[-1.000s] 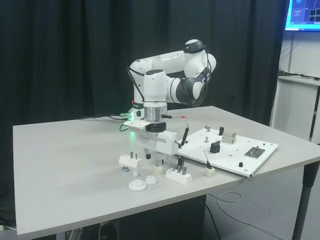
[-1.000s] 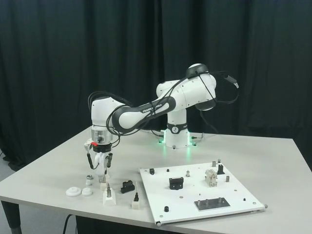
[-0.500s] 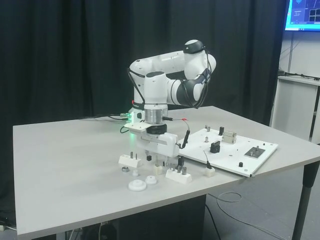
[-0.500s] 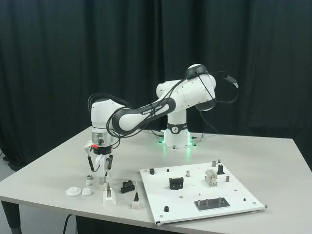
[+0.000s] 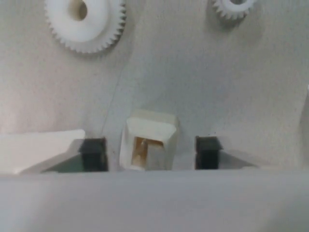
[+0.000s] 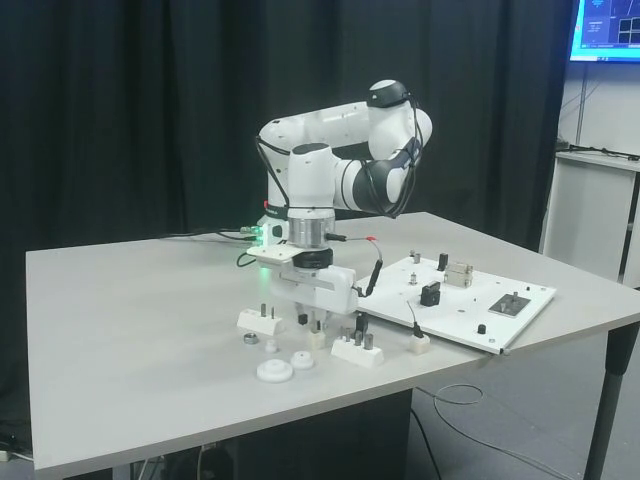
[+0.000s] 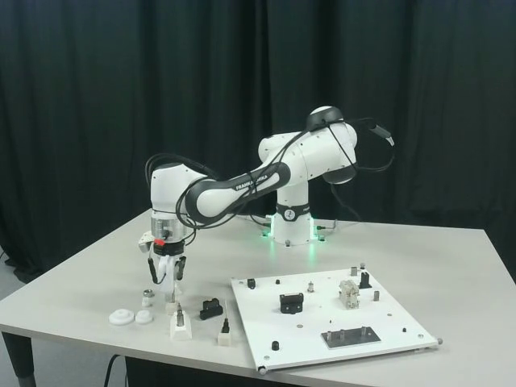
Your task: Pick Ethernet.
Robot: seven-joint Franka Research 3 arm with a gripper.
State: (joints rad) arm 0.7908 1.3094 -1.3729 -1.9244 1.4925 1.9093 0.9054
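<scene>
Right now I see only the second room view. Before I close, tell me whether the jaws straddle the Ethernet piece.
Observer: Yes. The wrist view shows the white Ethernet piece between the two black fingertips, jaws open.
Operator: Report any contact.
Observer: None. A strip of grey table shows between the piece and each fingertip.
Operator: Check the gears.
Observer: The large gear and the small gear lie apart from the piece, outside the jaws.

Black curtains (image 7: 121,97) behind the grey table (image 6: 130,320), a white cabinet (image 6: 590,210) and wall screen (image 6: 607,30) alongside.
</scene>
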